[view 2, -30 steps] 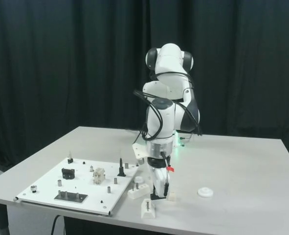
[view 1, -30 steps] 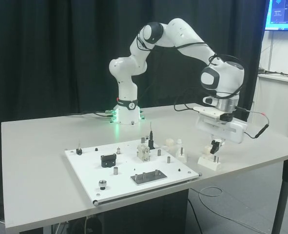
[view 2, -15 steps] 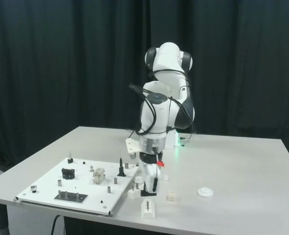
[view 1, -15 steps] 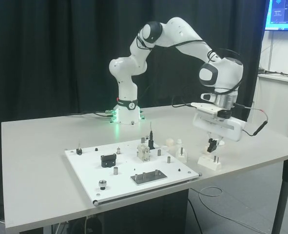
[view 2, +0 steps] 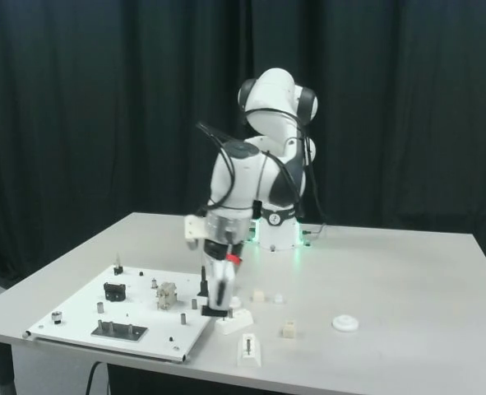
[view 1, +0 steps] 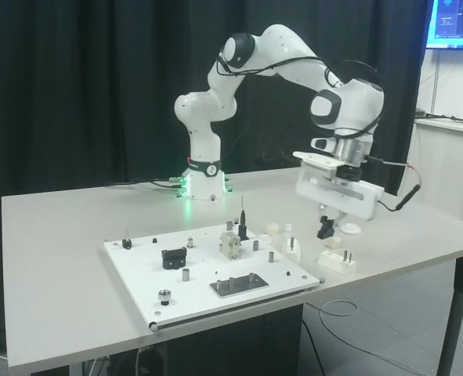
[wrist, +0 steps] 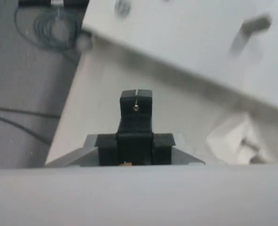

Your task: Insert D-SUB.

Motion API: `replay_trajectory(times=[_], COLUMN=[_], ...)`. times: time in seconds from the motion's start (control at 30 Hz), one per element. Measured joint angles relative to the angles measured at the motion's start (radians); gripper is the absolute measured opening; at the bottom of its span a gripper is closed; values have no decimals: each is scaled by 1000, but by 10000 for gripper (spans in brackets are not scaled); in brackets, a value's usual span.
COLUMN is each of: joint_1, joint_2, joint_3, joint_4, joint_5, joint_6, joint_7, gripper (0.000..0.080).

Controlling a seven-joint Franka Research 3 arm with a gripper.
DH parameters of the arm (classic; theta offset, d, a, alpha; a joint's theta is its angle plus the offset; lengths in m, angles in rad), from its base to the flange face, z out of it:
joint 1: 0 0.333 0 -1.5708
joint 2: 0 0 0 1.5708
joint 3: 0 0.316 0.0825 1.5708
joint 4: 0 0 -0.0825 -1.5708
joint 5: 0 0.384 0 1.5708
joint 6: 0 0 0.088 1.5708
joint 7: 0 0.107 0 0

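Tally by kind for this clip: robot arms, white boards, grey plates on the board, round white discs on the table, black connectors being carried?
Robot arm: 1
White board: 1
Grey plate: 1
Round white disc: 1
Black connector: 1
Total: 5

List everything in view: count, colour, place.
Assembly board: 1, white, near side of the table, carrying pegs and small fixtures.
Metal plate: 1, grey, board's near edge.
Black block: 1, black, on the board.
Stands: several, white, on the table beside the board.
Disc: 1, white, on the table apart from the board.
Table: 1, grey.
D-SUB connector: 1, black, in the gripper.
Gripper: 1, above the stands.
Arm: 1, white.
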Motion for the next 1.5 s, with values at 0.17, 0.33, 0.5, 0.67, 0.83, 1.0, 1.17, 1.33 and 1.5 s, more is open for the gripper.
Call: replay_trajectory(times=[0.17,0.33,0.5,0.67,0.83,1.0,1.17,1.33,1.5], joint_1=[-43,-84,-123,-172,-227,-272,-307,-335,-358], joint_2=[-3,-10,-16,-25,-33,-42,-54,-71,-93], joint_3=[4,8,9,19,32,34,34,34,31], joint_4=[28,45,52,52,52,52,47,31,-2], joint_5=[-25,-49,-77,-102,-108,-107,-101,-97,-92], joint_6=[-19,-24,-24,-25,-39,-60,-81,-96,-108], joint_7=[-4,-30,-64,-105,-137,-187,-216,-248,-282], gripper=[149,149,149,149,149,149,149,149,149])
